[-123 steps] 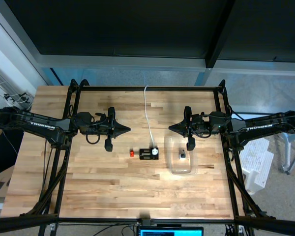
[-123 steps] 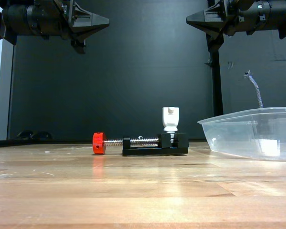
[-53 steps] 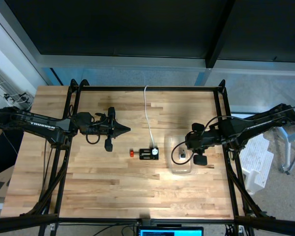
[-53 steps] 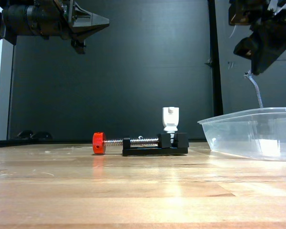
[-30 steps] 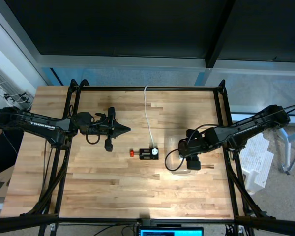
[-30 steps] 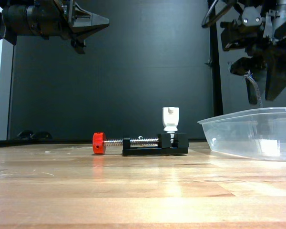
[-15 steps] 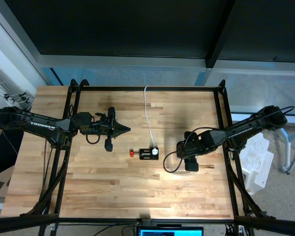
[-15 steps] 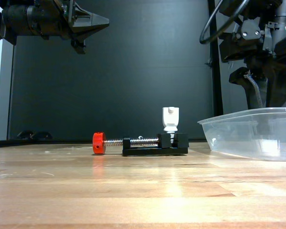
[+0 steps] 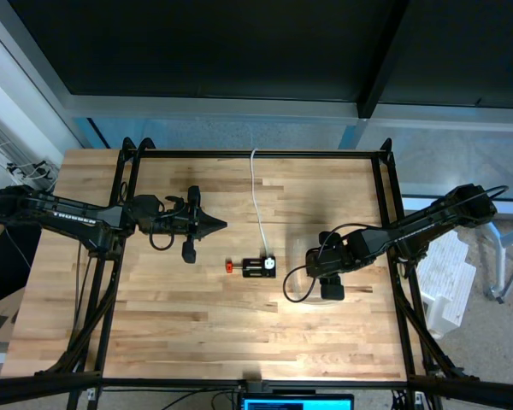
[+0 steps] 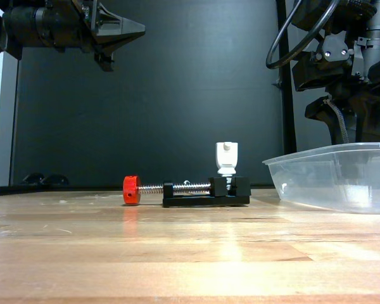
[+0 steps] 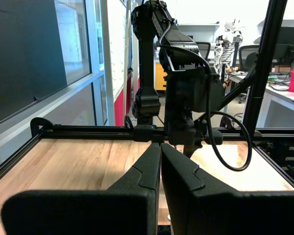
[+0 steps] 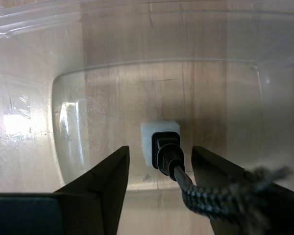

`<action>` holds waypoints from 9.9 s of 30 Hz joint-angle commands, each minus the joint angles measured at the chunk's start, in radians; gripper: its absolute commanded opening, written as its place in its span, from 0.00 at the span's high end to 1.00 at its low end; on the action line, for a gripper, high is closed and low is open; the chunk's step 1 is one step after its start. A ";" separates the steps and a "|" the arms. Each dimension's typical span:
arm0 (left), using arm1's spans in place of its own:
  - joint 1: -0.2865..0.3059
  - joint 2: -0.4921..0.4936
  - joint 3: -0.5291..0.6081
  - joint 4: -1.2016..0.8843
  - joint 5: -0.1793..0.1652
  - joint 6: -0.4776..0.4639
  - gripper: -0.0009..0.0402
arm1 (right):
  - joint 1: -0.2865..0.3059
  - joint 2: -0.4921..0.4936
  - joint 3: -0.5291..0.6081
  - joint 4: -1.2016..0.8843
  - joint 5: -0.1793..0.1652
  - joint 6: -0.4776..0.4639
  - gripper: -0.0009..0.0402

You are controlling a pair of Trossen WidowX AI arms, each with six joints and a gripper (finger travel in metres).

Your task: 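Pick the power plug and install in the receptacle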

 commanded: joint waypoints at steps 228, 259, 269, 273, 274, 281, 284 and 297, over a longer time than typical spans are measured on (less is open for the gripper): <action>0.000 0.000 0.000 0.000 0.000 0.000 0.98 | -0.157 0.319 0.554 -0.060 -0.022 -0.152 0.55; 0.000 0.000 0.000 0.001 0.000 0.000 0.98 | -0.194 -0.157 0.191 0.362 0.035 -0.161 0.97; 0.000 0.000 0.000 0.001 0.000 0.000 0.98 | -0.239 -0.317 -0.043 0.809 0.030 -0.261 0.98; 0.000 0.000 0.000 0.001 0.000 0.000 0.98 | -0.241 -0.361 -0.129 0.927 0.030 -0.254 0.98; 0.000 0.000 0.000 0.001 0.000 0.000 0.98 | -0.241 -0.370 -0.148 0.954 0.030 -0.254 0.98; 0.000 0.000 0.000 0.000 0.000 0.000 0.98 | -0.252 -0.435 -0.262 1.076 0.018 -0.254 0.98; 0.000 0.000 0.000 0.000 0.000 0.000 0.98 | -0.264 -0.453 -0.281 1.076 -0.039 -0.254 0.98; 0.000 0.000 0.000 0.000 0.000 0.000 0.98 | -0.298 -0.483 -0.377 1.215 -0.085 -0.231 0.98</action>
